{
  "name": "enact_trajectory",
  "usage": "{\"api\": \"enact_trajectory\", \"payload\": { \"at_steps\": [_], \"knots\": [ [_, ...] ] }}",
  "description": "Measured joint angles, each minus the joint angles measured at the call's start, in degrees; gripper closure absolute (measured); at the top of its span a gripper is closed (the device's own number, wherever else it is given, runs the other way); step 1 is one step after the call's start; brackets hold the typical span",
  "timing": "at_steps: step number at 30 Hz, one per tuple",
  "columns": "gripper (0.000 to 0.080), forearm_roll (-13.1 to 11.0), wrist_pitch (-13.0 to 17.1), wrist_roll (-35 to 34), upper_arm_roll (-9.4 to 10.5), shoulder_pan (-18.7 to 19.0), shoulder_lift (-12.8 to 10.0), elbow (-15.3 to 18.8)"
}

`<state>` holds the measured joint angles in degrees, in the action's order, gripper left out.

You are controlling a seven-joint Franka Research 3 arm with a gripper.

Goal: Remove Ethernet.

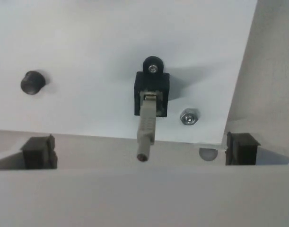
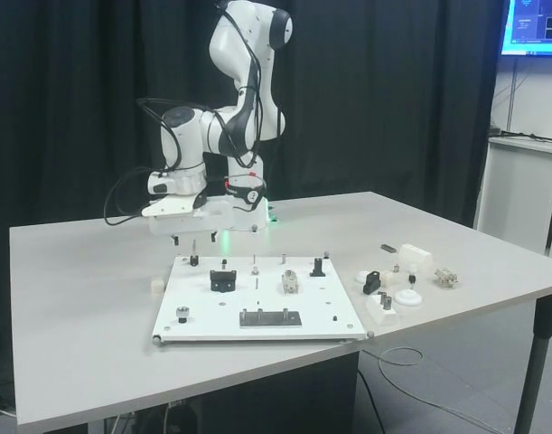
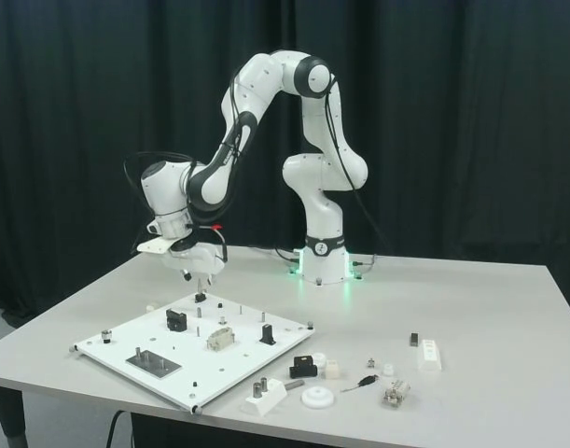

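Ethernet plug (image 1: 145,127) btwn open fingers (image 1: 39,152), untouched.

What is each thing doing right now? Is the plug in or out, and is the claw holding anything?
Ethernet plug: pushed into its black socket, standing up from the board.
Black socket: screwed onto the white board, plug inside.
Claw: open, hanging above the plug, holding nothing, one finger on each side.
Black peg: standing on the board, untouched.

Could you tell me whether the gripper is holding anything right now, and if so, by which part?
Nothing is held. The gripper hangs open above the Ethernet plug, which sits in its black socket.
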<state>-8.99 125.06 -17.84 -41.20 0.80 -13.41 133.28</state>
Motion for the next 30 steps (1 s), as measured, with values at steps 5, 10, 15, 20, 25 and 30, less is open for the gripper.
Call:
{"api": "enact_trajectory", "payload": {
  "at_steps": [5, 10, 15, 20, 25, 30],
  "knots": [
    [0.0004, 0.0, 0.0, 0.0, 0.00, 0.0, 0.5, 0.0],
    [0.0003, 0.0, 0.0, 0.0, 0.00, 0.0, 0.7, 0.0],
    [0.0003, 0.1, -0.1, 0.0, 0.00, 0.1, 1.0, 0.0],
    [0.0003, 0.1, -0.2, 0.0, 0.00, 0.2, 1.2, 0.0],
    [0.0003, 0.1, -0.2, -0.3, 0.00, 0.3, 1.3, 0.0],
    [0.0003, 0.1, -0.2, -0.6, 0.00, 0.5, 1.3, 0.0]
  ]
}}
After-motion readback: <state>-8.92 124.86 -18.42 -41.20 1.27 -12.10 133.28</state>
